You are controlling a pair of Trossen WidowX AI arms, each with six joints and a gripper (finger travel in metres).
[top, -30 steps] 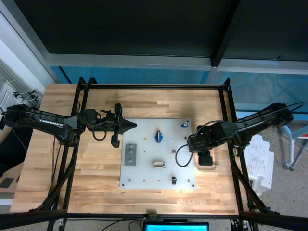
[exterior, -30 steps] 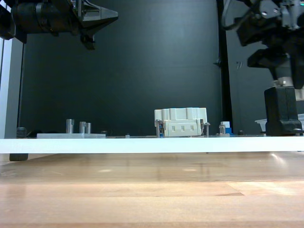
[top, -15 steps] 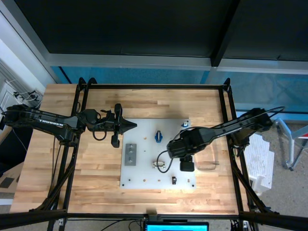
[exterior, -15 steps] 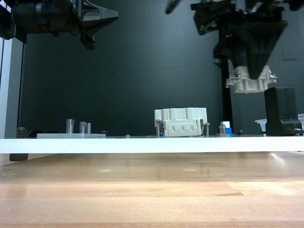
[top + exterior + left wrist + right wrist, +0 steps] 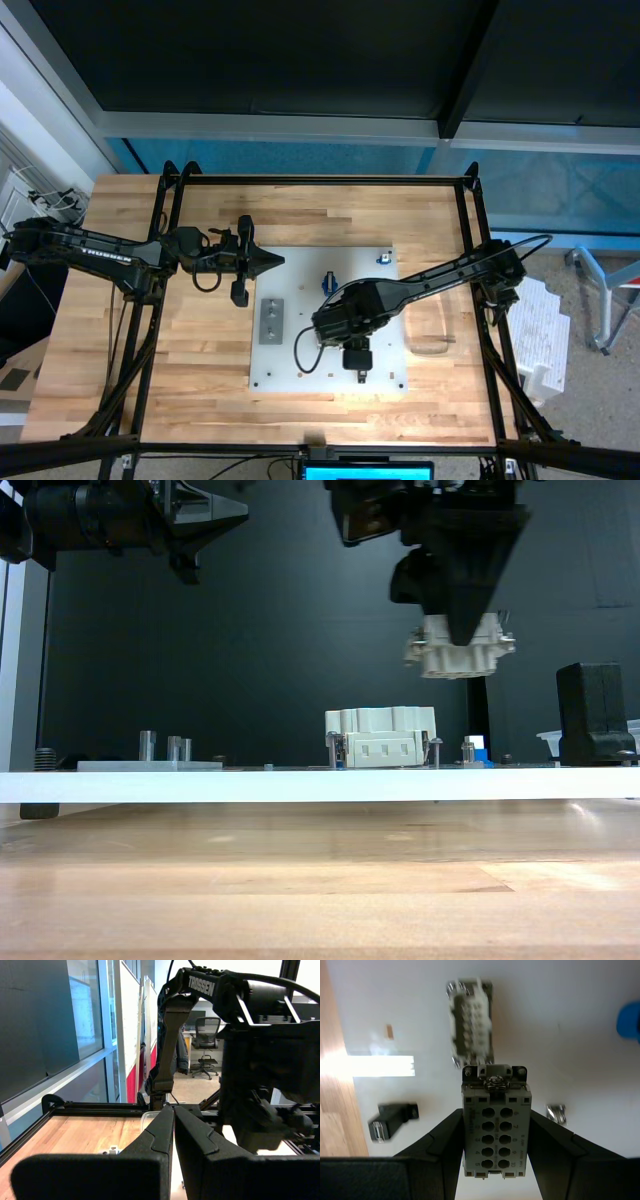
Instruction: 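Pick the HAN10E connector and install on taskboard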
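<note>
Over white taskboard (image 5: 290, 370), right tool (image 5: 495, 1115) grips blocky beige HAN10E connector (image 5: 458, 652); left tool (image 5: 173, 1110) closed, raised L-side.

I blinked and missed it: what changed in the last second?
The right gripper, shut on the connector, carried it leftward from the tray to above the board. It now hangs high, nearly over the socket mounted there. The left gripper stayed parked, shut, by the board's far left corner. Parts on the board did not move.
</note>
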